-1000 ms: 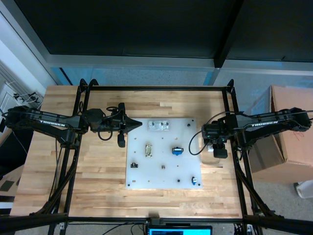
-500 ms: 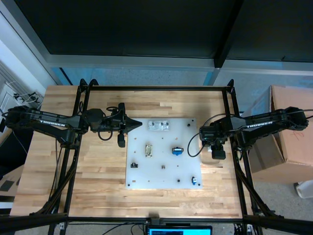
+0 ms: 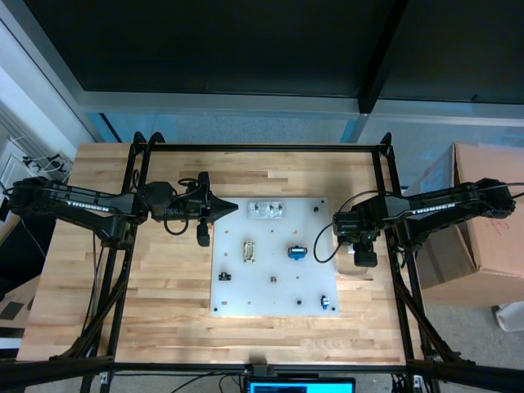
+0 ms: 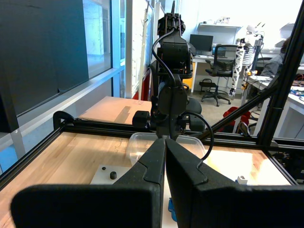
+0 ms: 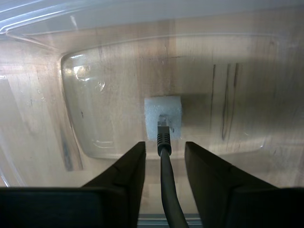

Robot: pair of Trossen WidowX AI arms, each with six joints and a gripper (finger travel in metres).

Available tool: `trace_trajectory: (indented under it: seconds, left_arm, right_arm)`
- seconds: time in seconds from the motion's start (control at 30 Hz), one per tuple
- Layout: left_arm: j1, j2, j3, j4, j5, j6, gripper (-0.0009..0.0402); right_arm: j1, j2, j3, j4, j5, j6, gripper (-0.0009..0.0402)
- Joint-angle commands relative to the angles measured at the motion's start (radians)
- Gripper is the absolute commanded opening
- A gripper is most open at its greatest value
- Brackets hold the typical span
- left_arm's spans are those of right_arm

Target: Pick the RJ45 connector and install on the taskboard

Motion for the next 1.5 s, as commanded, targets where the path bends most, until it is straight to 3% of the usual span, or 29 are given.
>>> trace_trajectory:
  seconds: [0.03, 0.17, 0.5, 0.87, 1.07, 1.3, 1.5]
  left_arm:
    - [0.000, 0.000, 0.000, 0.000, 0.000, 0.000, 0.0000]
    - [0.000, 0.000, 0.000, 0.000, 0.000, 0.000, 0.0000]
    - [0.000, 0.000, 0.000, 0.000, 0.000, 0.000, 0.0000]
    - [0.000, 0.000, 0.000, 0.000, 0.000, 0.000, 0.0000]
    - [0.000, 0.000, 0.000, 0.000, 0.000, 0.000, 0.0000]
    - [0.000, 0.000, 0.000, 0.000, 0.000, 0.000, 0.0000]
    - [0.000, 0.000, 0.000, 0.000, 0.000, 0.000, 0.0000]
  right_arm:
    - [0.000, 0.000, 0.000, 0.000, 0.002, 0.000, 0.0050]
    - [0.000, 0.000, 0.000, -0.001, -0.001, -0.001, -0.0005]
    - [0.002, -0.014, 0.019, -0.018, 0.000, -0.004, 0.0002]
    - [0.019, -0.031, 0.175, -0.171, 0.003, -0.026, 0.0000]
    - [0.080, -0.026, 0.250, -0.245, 0.051, 0.008, 0.0000]
    - [0.208, 0.039, 0.311, -0.271, 0.051, 0.069, 0.0000]
    - [0.322, 0.158, 0.425, -0.280, 0.051, 0.148, 0.0000]
